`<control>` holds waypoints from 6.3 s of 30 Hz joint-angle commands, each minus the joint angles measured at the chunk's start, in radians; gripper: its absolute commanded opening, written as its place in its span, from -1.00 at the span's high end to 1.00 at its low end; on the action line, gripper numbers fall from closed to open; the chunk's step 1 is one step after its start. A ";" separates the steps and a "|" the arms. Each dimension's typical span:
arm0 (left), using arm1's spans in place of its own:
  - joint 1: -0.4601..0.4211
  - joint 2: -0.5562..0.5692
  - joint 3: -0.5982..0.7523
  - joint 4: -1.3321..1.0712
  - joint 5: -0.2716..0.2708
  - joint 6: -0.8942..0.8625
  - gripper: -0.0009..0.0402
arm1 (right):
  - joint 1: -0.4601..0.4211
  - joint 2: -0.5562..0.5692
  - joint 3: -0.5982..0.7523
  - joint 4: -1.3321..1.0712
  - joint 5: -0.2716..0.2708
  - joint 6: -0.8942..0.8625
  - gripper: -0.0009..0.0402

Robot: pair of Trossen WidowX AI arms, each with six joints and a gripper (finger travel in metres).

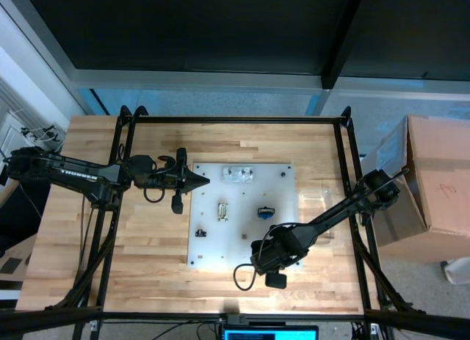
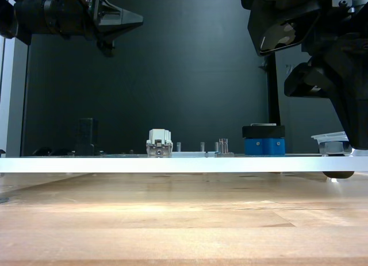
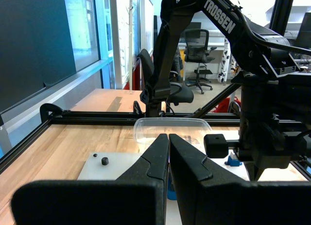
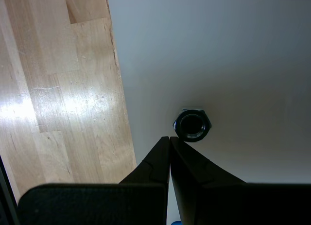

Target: Unfasten the M12 nut and place it in the container

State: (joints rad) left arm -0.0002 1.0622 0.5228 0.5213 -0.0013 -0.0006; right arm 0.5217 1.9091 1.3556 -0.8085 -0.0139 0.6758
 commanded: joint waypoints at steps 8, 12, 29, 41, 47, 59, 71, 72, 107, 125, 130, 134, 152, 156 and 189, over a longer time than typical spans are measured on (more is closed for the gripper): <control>0.000 0.000 0.000 0.000 0.000 0.000 0.96 | 0.000 -0.013 0.008 -0.100 0.238 0.070 0.96; 0.000 0.000 0.000 0.000 0.000 0.000 0.96 | 0.000 -0.038 0.034 -0.203 0.325 0.075 0.96; 0.000 0.000 0.000 -0.001 0.000 0.000 0.96 | 0.003 -0.050 0.060 -0.106 -0.042 -0.038 0.96; 0.000 0.000 0.000 0.000 0.000 0.000 0.96 | 0.000 0.000 0.032 -0.018 -0.071 -0.081 0.96; 0.000 0.000 0.000 0.000 0.000 0.000 0.96 | -0.008 0.000 0.015 -0.008 -0.056 -0.082 0.96; 0.000 0.000 0.000 0.000 0.000 0.000 0.96 | -0.013 -0.002 0.009 -0.022 0.005 -0.082 0.96; 0.000 0.000 0.000 0.000 0.000 0.000 0.96 | -0.013 -0.038 0.042 -0.183 0.271 0.043 0.96; 0.000 0.000 0.000 0.000 0.000 0.000 0.96 | -0.013 -0.040 0.042 -0.183 0.252 0.041 0.96; 0.000 0.000 0.000 0.000 0.000 0.000 0.96 | -0.011 0.013 0.024 -0.005 -0.045 -0.006 0.96; 0.000 0.000 0.000 0.000 0.000 0.000 0.96 | -0.011 0.013 0.023 -0.024 -0.003 -0.007 0.96; 0.000 0.000 0.000 0.000 0.000 0.000 0.96 | -0.011 0.005 0.026 -0.091 0.141 -0.008 0.96; 0.000 0.000 0.000 0.001 0.000 0.000 0.96 | -0.008 -0.016 0.058 -0.246 0.340 0.052 0.96; 0.000 0.000 0.000 -0.003 0.000 0.000 0.96 | -0.004 -0.051 0.098 -0.197 0.029 0.037 0.96; 0.000 0.000 0.000 0.000 0.000 0.000 0.96 | -0.002 -0.051 0.114 -0.158 -0.069 -0.038 0.96; 0.000 0.000 0.000 0.000 0.000 0.000 0.96 | -0.008 0.028 0.060 -0.047 -0.010 -0.052 0.96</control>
State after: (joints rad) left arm -0.0002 1.0618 0.5228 0.5209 -0.0013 -0.0006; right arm 0.5137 1.9369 1.4151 -0.8524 -0.0311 0.6228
